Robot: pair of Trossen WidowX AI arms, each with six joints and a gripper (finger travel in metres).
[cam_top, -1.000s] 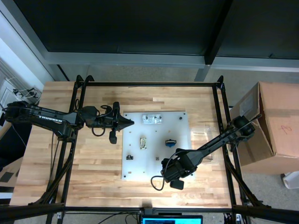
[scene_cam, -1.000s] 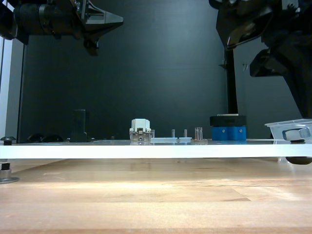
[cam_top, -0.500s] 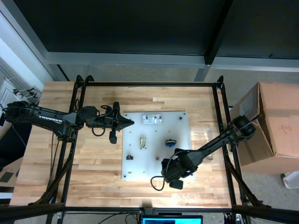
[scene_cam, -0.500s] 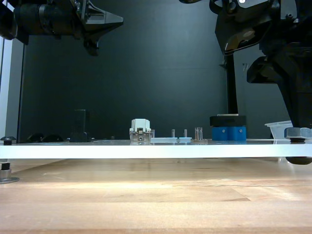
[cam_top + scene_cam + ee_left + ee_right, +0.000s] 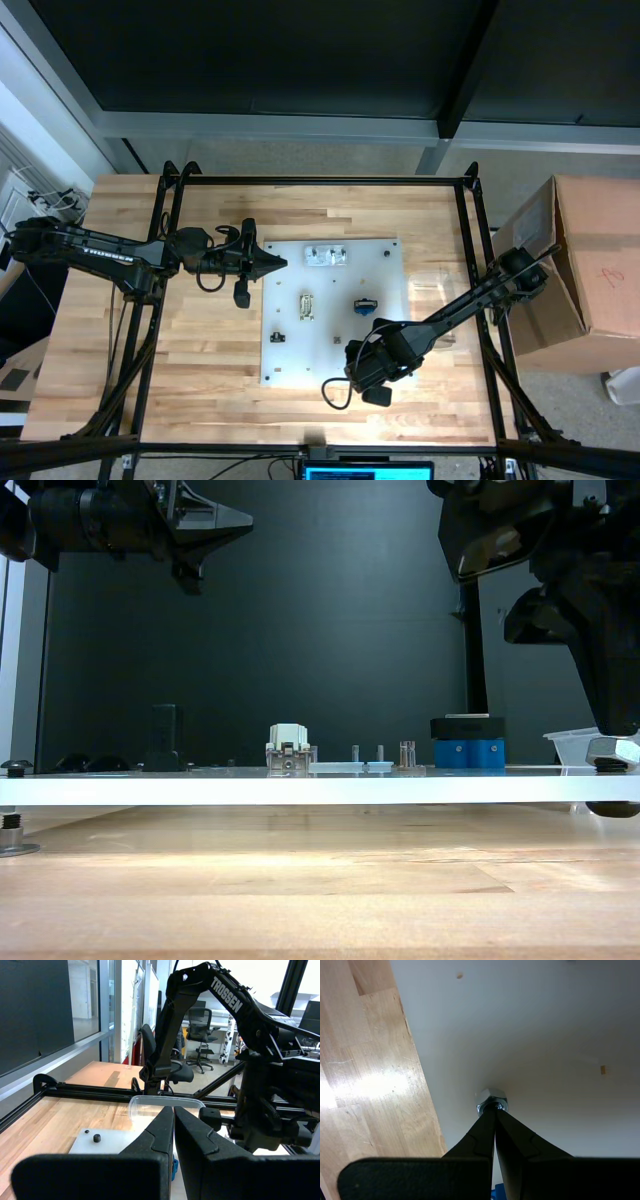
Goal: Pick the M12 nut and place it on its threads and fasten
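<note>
Nut (image 5: 491, 1100) on stud (image 5: 607, 767) under closed right gripper (image 5: 495, 1109), tray (image 5: 570, 742) near; left gripper (image 5: 173, 1109) closed empty over board (image 5: 300, 362).

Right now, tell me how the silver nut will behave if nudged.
Nut, seemingly on its stud under the shut right gripper: metal, so likely stiff, heavy for its size. Shiny faces may slip. Sitting atop the ribs, it might tip off. Left gripper hovers over the board's left edge.

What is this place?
Likely a robot lab: a wooden table bears a white board, the left gripper shut above its far left corner, the right gripper shut on the nut at its near right; office chair behind.
</note>
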